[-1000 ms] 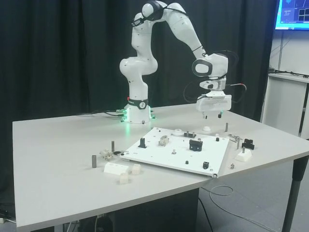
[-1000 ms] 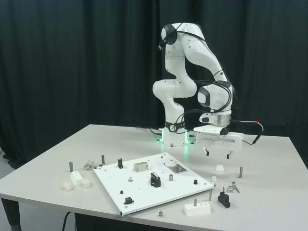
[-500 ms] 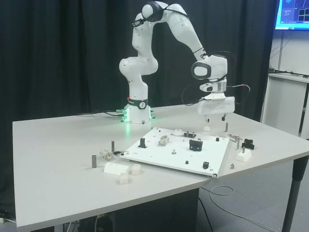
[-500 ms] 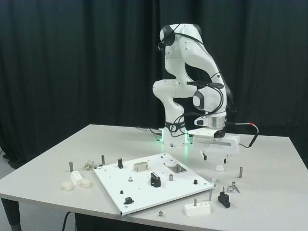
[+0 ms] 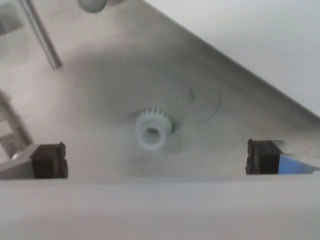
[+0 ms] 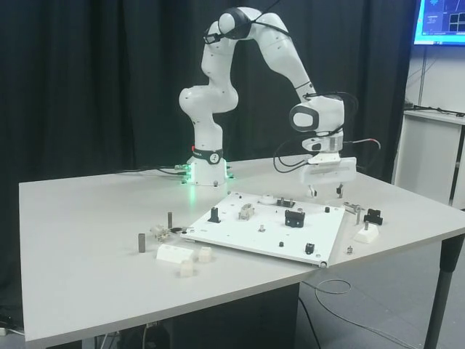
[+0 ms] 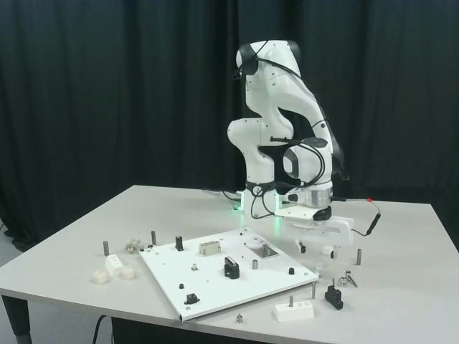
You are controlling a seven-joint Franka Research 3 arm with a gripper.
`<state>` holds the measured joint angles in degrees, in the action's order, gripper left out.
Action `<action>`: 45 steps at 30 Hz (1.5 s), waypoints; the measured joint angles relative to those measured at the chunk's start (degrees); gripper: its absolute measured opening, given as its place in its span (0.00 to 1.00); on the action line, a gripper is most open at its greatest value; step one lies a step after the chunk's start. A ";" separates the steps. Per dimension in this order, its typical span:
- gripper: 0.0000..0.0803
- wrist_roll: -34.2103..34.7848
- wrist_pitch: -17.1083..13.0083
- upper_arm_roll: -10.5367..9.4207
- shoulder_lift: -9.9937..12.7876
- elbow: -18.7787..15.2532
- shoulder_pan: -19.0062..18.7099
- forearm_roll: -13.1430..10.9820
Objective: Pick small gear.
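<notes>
Wrist view: gripper [image 5: 155,159] spread wide, grasping nothing. Small gear [image 5: 153,129] sits on the grey table [image 5: 260,45] between the 2 black fingertips [image 5: 49,160], untouched, roughly centred.

White small gear [image 5: 152,130] on the grey table [image 6: 87,218], white arm [image 7: 276,79] with black fingertips [image 5: 50,160], white board [image 7: 215,276], black curtain [image 6: 94,80] behind, green glow at the arm's base [image 6: 190,173].
</notes>
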<state>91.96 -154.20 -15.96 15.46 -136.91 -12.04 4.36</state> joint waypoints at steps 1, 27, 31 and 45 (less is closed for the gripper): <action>1.00 0.00 0.01 0.11 0.34 0.22 0.00 0.31; 1.00 1.92 0.87 1.15 2.91 1.53 -1.40 1.12; 1.00 2.10 1.09 1.20 3.51 1.98 -1.65 1.95; 1.00 3.48 1.75 1.35 5.91 4.00 -1.92 4.65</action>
<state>95.45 -152.45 -14.61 21.36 -132.91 -13.96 9.02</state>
